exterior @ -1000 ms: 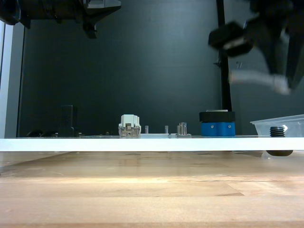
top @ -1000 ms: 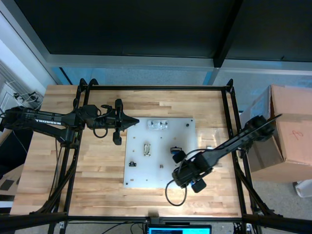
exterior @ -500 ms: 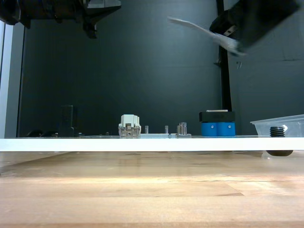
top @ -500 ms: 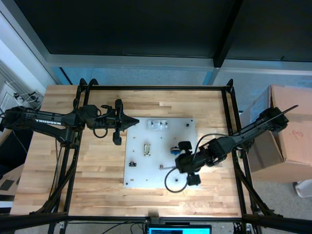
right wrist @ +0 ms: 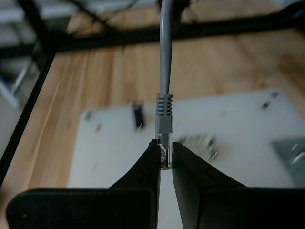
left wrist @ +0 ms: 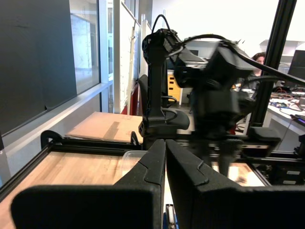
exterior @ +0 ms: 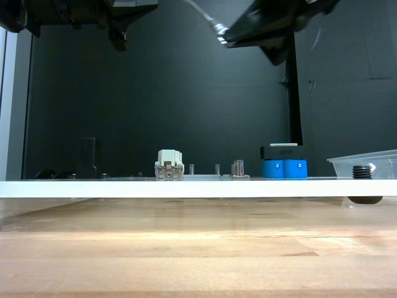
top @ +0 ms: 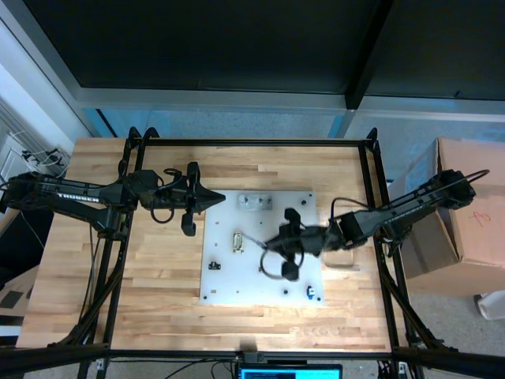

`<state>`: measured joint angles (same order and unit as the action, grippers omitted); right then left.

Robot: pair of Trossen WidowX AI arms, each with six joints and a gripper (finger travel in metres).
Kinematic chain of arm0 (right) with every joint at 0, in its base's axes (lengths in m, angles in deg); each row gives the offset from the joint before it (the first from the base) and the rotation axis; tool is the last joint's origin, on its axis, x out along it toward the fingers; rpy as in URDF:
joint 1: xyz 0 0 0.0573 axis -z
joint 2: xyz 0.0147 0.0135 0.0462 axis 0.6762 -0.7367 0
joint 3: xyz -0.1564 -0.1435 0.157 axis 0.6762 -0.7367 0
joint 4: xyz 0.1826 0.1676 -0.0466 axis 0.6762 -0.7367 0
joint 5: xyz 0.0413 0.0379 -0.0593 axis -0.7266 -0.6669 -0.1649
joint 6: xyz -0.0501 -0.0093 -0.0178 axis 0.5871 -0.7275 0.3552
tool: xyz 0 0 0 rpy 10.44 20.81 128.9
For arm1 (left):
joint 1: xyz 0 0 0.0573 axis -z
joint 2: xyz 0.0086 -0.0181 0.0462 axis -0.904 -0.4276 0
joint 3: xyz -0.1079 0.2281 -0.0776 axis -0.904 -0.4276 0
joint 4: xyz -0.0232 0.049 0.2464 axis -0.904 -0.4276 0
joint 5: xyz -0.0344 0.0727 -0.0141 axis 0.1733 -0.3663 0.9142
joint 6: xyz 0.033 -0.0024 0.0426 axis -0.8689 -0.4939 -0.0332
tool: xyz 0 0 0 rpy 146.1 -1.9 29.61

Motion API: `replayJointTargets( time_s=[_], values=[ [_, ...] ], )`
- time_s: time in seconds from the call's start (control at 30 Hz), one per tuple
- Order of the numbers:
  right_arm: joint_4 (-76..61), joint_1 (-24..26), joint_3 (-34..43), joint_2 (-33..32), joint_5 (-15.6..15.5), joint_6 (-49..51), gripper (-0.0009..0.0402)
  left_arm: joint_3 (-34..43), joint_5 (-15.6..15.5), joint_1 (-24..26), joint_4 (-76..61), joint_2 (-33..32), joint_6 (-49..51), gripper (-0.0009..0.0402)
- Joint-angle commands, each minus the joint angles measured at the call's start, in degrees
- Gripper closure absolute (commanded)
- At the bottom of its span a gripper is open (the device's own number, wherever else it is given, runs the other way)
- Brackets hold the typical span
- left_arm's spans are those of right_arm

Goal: Pick the RJ45 connector and install on the taskboard

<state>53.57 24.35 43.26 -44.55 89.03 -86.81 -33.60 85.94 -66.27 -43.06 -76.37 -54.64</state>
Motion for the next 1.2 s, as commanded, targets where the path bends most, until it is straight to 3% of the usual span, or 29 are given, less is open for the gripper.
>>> replayJointTargets(
  time_s=[0.03, 0.2, 0.47, 0.73, 0.97, 1.2],
  values=[
    [6.5, 2.6, -0.8, 0.0, 0.0, 1.0, 0.0393, 0.0, 0.0, 0.0, 0.3, -0.5, 0.3, 0.0393],
    [14.4, 5.9, -2.3, 0.0, 0.0, 2.5, 0.0393, 0.0, 0.6, 0.0, 3.2, -2.1, 1.1, 0.0373],
    [29.5, 8.4, -8.2, 0.0, -0.1, 3.1, 0.0393, 1.3, 0.8, 0.0, 6.3, -4.3, 4.0, 0.0301],
    [31.4, 8.9, -8.8, 0.0, -0.1, 4.4, 0.0393, 5.0, 1.9, 0.1, 6.4, -8.2, 8.3, 0.0251],
    [32.0, 8.9, -8.8, 0.0, -0.1, 4.8, 0.0393, 8.5, 0.8, 0.0, 6.6, -12.5, 11.3, 0.0231],
    [32.0, 8.9, -8.9, 0.0, -0.2, 4.8, 0.0393, 9.0, 0.5, 0.1, 8.7, -14.1, 11.6, 0.0237]
  ],
)
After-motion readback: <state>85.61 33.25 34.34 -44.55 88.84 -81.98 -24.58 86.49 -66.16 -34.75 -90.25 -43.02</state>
